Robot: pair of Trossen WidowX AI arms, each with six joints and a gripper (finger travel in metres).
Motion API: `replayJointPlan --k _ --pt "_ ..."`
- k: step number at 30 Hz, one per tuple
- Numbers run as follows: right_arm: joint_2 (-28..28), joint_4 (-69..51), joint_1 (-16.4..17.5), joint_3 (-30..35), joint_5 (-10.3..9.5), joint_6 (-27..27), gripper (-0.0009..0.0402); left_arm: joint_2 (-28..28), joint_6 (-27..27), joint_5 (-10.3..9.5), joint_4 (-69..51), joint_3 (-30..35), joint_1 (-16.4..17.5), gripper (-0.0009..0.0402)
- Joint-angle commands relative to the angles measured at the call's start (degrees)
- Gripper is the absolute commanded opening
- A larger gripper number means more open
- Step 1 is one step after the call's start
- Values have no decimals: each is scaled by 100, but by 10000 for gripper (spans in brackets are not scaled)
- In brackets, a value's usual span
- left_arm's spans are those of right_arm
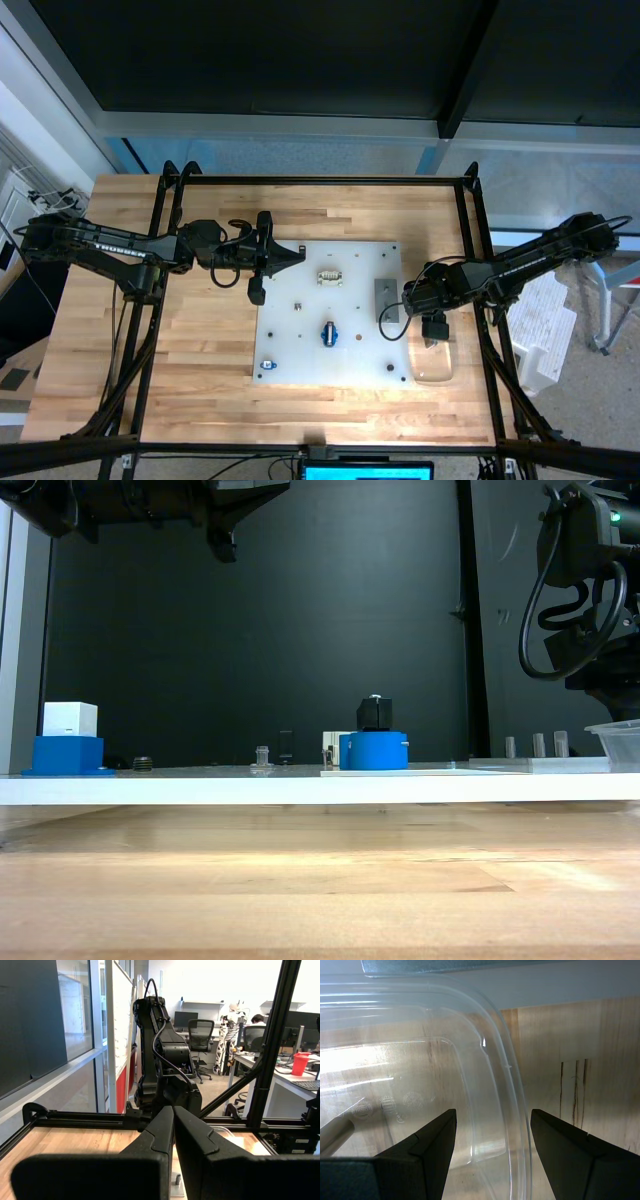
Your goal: Pick the 16mm cylinder and install on the taskboard
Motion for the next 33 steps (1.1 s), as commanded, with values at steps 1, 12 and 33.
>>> replayJointPlan --k 1,12,33 --pt "0 0 0 2 2 2 206 0 2 0 2 2 0 1" --pt "0 2 0 2 2 2 206 0 2 0 2 2 2 1" --pt "0 2 0 2 2 2 117 0 2 0 2 2 0 1"
